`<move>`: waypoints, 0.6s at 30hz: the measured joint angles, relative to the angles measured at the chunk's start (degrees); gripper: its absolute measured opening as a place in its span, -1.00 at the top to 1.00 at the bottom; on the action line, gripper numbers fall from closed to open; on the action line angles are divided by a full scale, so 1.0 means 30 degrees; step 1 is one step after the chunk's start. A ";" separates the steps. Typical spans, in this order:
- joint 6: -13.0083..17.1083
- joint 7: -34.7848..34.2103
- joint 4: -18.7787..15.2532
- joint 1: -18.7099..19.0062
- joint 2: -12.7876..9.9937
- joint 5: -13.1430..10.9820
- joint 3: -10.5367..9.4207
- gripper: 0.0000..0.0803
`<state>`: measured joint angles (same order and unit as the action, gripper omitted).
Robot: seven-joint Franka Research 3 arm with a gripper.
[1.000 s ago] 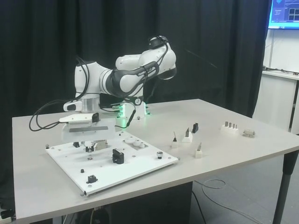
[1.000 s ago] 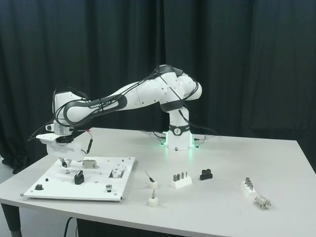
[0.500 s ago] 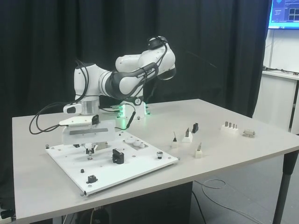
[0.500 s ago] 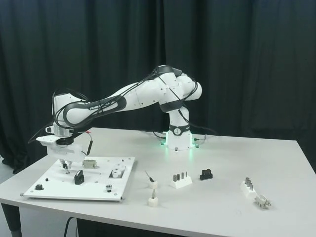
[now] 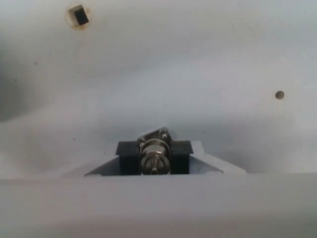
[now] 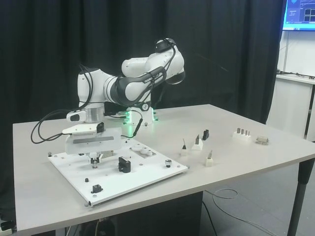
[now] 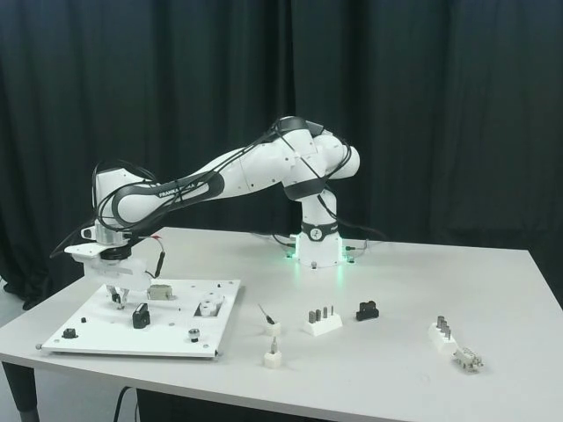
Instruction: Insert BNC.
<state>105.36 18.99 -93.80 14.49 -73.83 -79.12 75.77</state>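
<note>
In the wrist view a metal BNC connector [image 5: 155,157] sits between my two black fingers [image 5: 128,156], which are shut on it. It hangs over the white board [image 5: 198,74], near a small square hole [image 5: 78,15]. In the first room view my gripper [image 6: 93,159] points down over the back left part of the white board [image 6: 142,179], just above its surface. The second room view has the gripper [image 7: 115,300] beside a small grey metal box [image 7: 159,292] on the board [image 7: 106,341]. Whether the connector touches the board I cannot tell.
On the board stand a black block [image 6: 124,164], a small black part [image 6: 96,188], white round parts [image 6: 140,148] and a metal knob [image 6: 168,162]. Small white holders [image 6: 198,142] [image 6: 241,134] and a loose metal connector [image 6: 261,140] lie on the grey table to the right.
The hand has shifted a little across the board, away from the arm's base. The connector stays between the fingers.
</note>
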 joint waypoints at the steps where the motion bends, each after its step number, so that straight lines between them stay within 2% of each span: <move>1: 0.0001 0.0000 0.0000 -0.0017 0.0001 0.0000 -0.0013 0.70; 18: -0.0306 0.0013 -0.0056 -0.0107 0.0091 0.0218 -0.0030 0.70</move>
<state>104.44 19.03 -93.97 14.17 -73.56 -78.46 75.68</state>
